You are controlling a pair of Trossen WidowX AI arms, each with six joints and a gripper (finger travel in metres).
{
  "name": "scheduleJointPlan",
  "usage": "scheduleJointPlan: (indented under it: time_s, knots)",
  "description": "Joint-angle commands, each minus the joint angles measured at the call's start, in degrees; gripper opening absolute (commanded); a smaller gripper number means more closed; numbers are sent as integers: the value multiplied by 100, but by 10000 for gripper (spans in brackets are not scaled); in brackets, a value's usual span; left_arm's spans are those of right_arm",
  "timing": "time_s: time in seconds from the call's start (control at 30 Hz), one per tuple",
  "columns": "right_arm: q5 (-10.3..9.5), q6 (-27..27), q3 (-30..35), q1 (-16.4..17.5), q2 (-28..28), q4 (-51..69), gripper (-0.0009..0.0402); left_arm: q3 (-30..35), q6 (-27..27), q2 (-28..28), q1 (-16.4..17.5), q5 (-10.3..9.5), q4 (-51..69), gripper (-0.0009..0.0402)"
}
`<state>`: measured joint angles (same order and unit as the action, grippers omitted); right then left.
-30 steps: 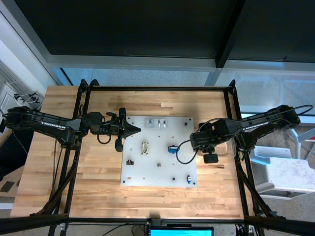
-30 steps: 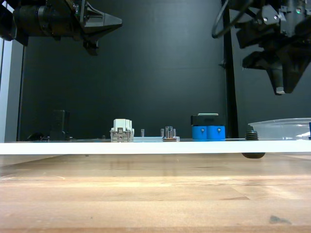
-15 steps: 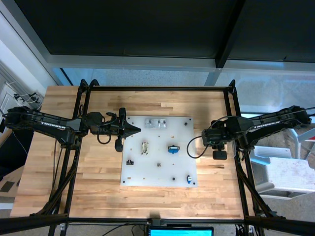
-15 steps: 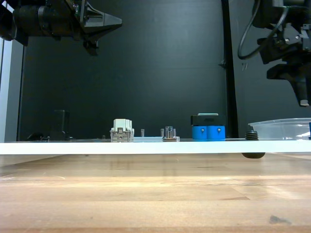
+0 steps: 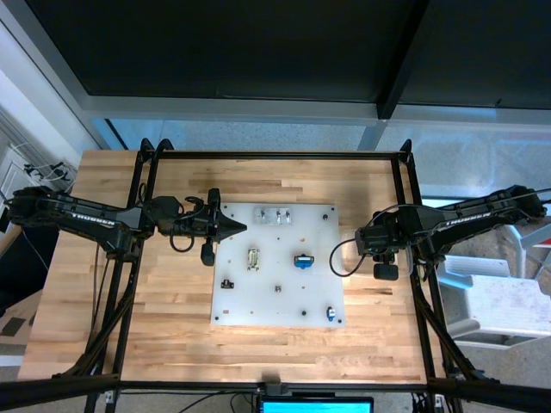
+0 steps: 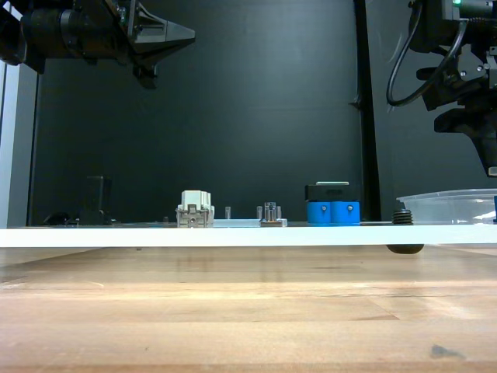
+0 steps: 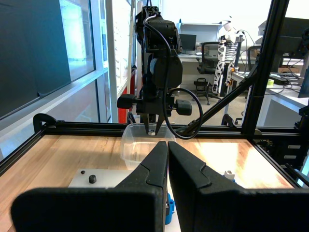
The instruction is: Unfasten the M12 fastener and place in the container
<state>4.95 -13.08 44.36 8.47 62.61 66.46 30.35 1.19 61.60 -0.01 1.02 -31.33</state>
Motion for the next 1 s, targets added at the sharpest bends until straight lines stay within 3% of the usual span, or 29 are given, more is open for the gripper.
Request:
scheduleJointPlan:
  time_s: [0.03,0.43,1.0]
  knots:
    - [-2,4,2,2,7,-2,135,2,-2,0,2,2,0,0]
    - [0,7,2,4,7,-2,194,2,-2,0,0,2,0,0]
    - [0,9,2,4,7,-13,197,2,-2,0,0,2,0,0]
